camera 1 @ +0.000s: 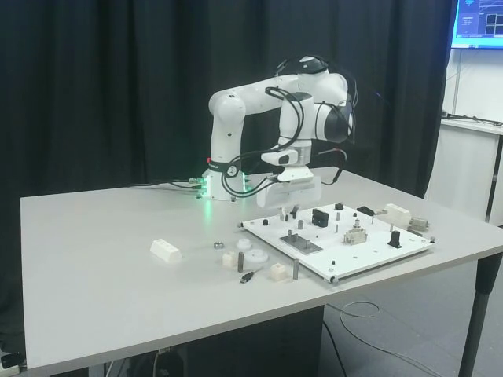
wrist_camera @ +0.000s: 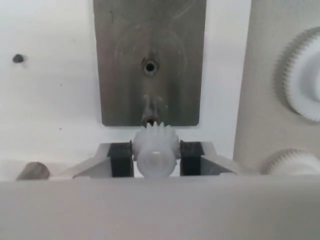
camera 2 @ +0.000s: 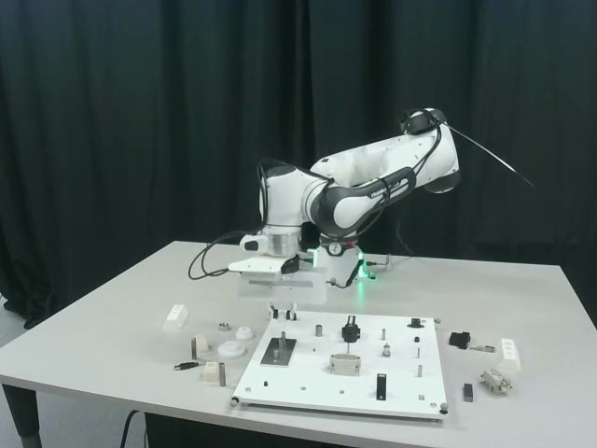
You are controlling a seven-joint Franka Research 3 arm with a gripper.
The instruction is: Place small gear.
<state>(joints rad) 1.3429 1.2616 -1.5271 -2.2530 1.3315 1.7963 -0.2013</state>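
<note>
- The white arm [camera 2: 373,187] is reaching forward and bending down over the white board's [camera 2: 308,387] back edge.
- Its gripper [wrist_camera: 155,159] is pinching the small gear [wrist_camera: 155,147], white and toothed, above a grey metal plate [wrist_camera: 150,60] with a hole.

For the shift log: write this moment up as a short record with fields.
gripper: shut on the small gear, above the near-arm edge of the white board
gear: white, toothed, between the black finger pads
below gripper: grey plate with a hole and a post, on the board
on the table: two larger white gears and small white blocks, beside the board
placement: not yet done
</note>
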